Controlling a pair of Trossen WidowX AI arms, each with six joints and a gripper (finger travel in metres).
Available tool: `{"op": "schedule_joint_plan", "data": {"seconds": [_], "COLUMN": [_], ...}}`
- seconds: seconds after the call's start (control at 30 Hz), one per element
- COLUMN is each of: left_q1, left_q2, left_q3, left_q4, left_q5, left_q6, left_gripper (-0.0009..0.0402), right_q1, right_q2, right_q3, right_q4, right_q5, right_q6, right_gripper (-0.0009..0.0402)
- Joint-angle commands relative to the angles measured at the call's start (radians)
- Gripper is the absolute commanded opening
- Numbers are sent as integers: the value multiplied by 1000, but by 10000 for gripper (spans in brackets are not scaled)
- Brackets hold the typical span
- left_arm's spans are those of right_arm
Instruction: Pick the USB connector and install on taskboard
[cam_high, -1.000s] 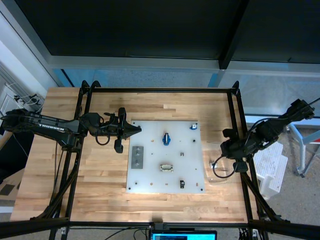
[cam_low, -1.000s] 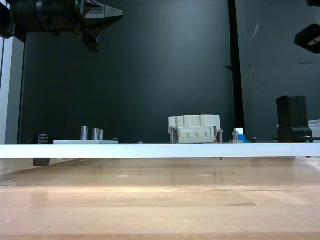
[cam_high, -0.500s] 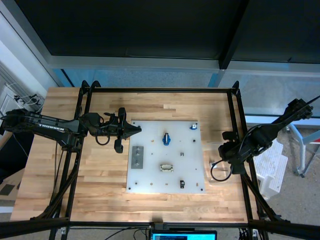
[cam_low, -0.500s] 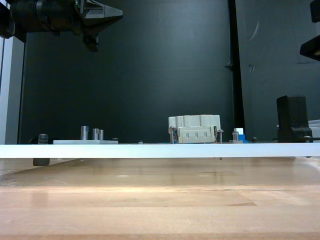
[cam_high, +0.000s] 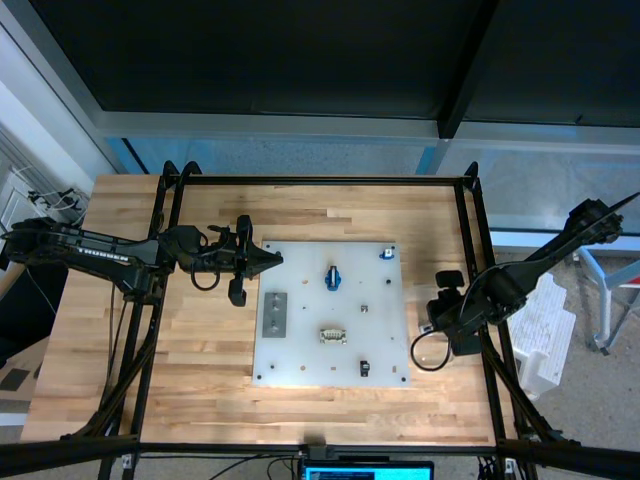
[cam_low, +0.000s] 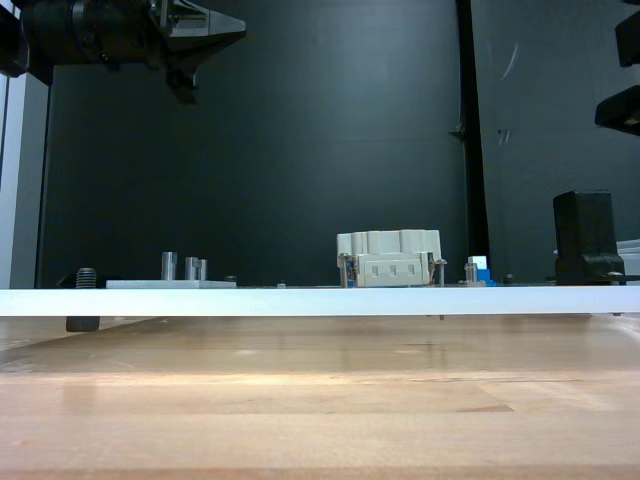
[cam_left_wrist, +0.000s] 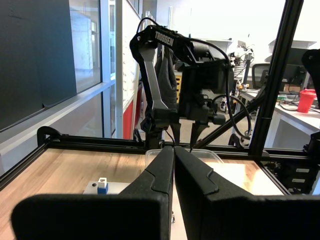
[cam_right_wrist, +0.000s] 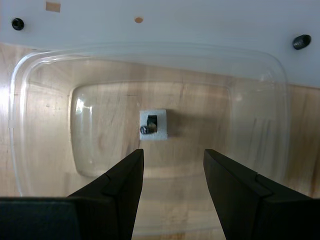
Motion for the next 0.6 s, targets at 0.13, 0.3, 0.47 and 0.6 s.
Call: {"op": "schedule_joint_plan", "data": {"seconds": [0.13, 0.3, 0.47, 0.6], "left_q1": [0, 0, 0, 0], "left_q2": [0, 0, 1, 1], "left_q3": [0, 0, 0, 0], "left_q4": [0, 0, 0, 0], "left_q5": [0, 0, 0, 0], "left_q6": [0, 0, 0, 0], "left_gripper": [0, 0, 0, 0], "right_q1": [1, 2, 2, 1], "right_q2": [28, 43, 68, 85], "right_q3": [-49, -72, -84, -99], "right_q4": [80, 127, 153, 183], "right_q5": [-1, 0, -1, -5], "right_q6": [0, -11, -24, -24], "right_gripper": [165, 165, 165, 165]}}
